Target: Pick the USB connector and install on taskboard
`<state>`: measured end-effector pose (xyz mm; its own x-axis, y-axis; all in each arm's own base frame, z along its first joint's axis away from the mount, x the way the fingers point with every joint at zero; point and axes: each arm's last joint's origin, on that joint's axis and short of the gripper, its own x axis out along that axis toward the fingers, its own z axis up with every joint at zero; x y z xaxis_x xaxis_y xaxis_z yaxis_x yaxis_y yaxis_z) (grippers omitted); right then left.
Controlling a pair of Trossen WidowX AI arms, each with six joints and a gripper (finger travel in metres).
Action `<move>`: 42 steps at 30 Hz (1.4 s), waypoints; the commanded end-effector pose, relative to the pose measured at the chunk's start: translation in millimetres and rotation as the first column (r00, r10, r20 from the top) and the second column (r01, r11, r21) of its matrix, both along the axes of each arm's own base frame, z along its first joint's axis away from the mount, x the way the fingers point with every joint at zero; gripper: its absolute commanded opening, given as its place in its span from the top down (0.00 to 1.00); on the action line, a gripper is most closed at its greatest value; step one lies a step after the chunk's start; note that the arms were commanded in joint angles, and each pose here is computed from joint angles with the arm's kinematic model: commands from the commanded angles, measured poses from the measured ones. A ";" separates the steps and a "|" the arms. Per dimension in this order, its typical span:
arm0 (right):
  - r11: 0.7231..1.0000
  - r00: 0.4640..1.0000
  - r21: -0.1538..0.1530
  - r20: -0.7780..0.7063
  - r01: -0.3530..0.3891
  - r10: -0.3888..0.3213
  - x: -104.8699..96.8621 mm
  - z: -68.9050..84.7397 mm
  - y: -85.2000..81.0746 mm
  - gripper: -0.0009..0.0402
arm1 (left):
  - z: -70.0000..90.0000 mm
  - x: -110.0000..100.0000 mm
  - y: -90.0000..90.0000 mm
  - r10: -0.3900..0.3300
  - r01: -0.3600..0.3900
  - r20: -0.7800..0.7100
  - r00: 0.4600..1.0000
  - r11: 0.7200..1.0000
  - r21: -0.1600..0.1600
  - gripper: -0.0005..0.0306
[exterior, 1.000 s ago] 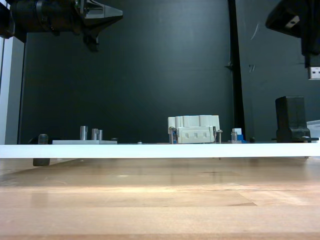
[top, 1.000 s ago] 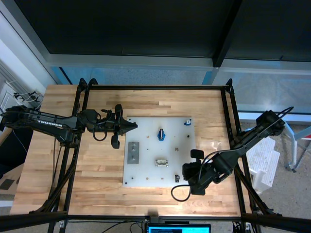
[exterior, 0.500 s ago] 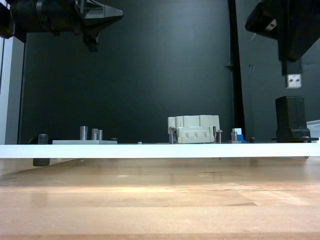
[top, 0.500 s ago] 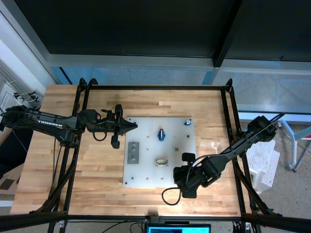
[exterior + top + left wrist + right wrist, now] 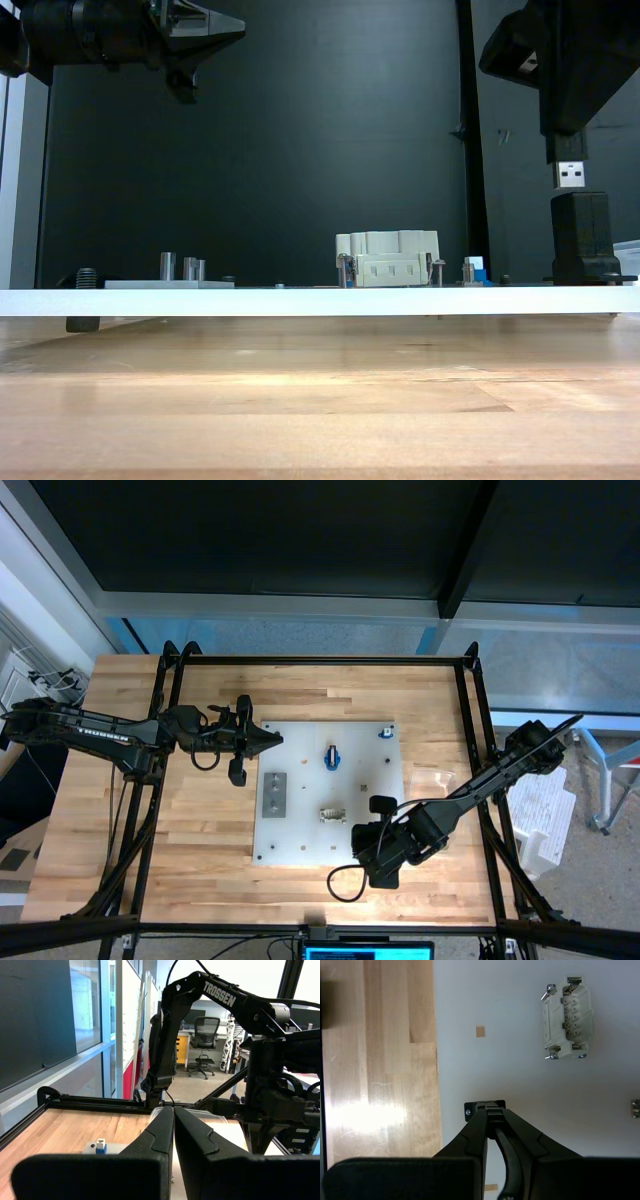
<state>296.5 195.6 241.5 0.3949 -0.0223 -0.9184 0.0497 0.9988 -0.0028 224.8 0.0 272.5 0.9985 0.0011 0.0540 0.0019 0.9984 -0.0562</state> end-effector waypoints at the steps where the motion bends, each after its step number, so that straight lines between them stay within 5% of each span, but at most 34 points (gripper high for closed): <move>1: 1.000 1.000 -0.001 -0.003 0.001 -0.001 -0.2 -0.6 0.1 0.98 | 0.0 0.0 0.1 0.000 0.000 0.000 1.000 1.000 0.000 0.98; 42: 0.999 0.999 -0.008 -0.012 -0.034 0.034 -1.3 -5.2 -0.7 0.98 | -0.1 0.1 0.0 0.000 0.000 0.000 1.000 1.000 0.000 0.98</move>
